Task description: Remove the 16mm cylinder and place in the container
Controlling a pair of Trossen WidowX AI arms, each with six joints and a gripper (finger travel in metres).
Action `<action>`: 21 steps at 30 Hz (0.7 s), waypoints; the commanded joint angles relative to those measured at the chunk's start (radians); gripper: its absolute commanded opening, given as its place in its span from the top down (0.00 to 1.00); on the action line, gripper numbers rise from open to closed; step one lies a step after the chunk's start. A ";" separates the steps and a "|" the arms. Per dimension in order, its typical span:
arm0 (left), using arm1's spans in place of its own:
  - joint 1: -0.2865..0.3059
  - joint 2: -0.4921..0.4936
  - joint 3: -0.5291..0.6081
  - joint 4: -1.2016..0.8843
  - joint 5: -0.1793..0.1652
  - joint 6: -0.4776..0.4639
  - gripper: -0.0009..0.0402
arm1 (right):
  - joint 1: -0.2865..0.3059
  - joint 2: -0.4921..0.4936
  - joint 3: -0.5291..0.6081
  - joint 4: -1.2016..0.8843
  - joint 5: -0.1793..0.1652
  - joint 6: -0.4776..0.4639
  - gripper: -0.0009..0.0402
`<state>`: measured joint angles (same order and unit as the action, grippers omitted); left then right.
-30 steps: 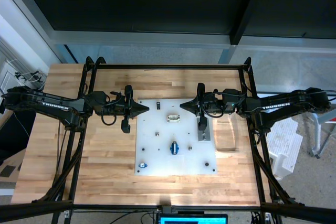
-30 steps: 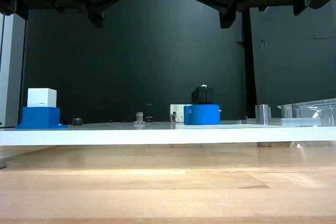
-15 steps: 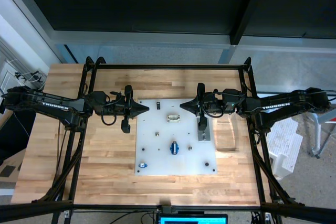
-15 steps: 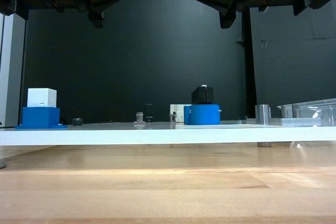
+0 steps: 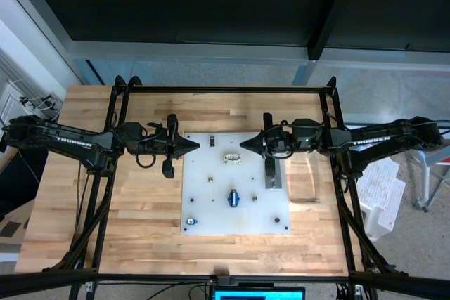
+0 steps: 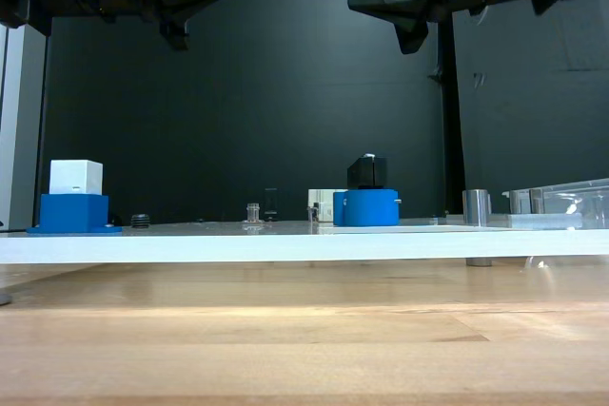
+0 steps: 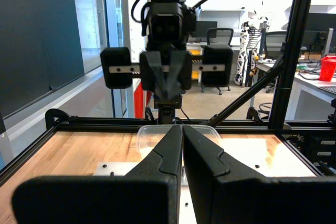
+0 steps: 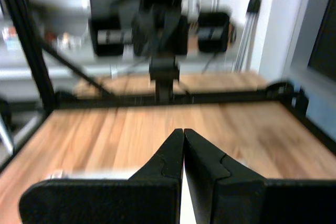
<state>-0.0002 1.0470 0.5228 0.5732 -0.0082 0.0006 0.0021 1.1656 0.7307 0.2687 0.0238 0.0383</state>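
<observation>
The 16mm cylinder (image 6: 476, 206) stands upright on the white board (image 5: 211, 205), right of the blue fitting (image 5: 233, 198) and apart from the container (image 5: 307, 189) — a clear tray lying on the table (image 5: 126, 209) just beside the board's right edge (the grey block (image 5: 273, 178) lies on the board near that edge). The right claw (image 5: 243, 143) hovers high above the board's far part, clenched on nothing, its tip facing the left claw (image 5: 197, 144) — likewise clenched and empty, raised over the board's far left edge.

Left gripper (image 5: 196, 145) and right gripper (image 5: 243, 143) hover aloft (jaws closed).
</observation>
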 commanded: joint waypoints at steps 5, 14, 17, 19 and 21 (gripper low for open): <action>0.000 0.000 0.000 0.000 0.000 0.000 0.98 | 0.054 0.009 0.123 -0.394 0.014 0.025 0.98; 0.000 0.000 0.000 0.000 0.000 0.000 0.98 | 0.142 0.009 0.224 -0.727 0.064 0.115 0.98; 0.000 0.000 0.000 0.000 0.000 0.000 0.98 | 0.159 0.009 0.251 -0.806 0.065 0.148 0.98; 0.000 0.000 0.000 0.000 0.000 0.000 0.98 | 0.169 0.009 0.262 -0.842 0.065 0.168 0.98; 0.000 0.000 0.000 0.000 0.000 0.000 0.98 | 0.175 0.020 0.273 -0.871 0.065 0.190 0.98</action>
<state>-0.0002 1.0470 0.5228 0.5732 -0.0082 0.0006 0.1730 1.1778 0.9958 -0.5838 0.0883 0.2131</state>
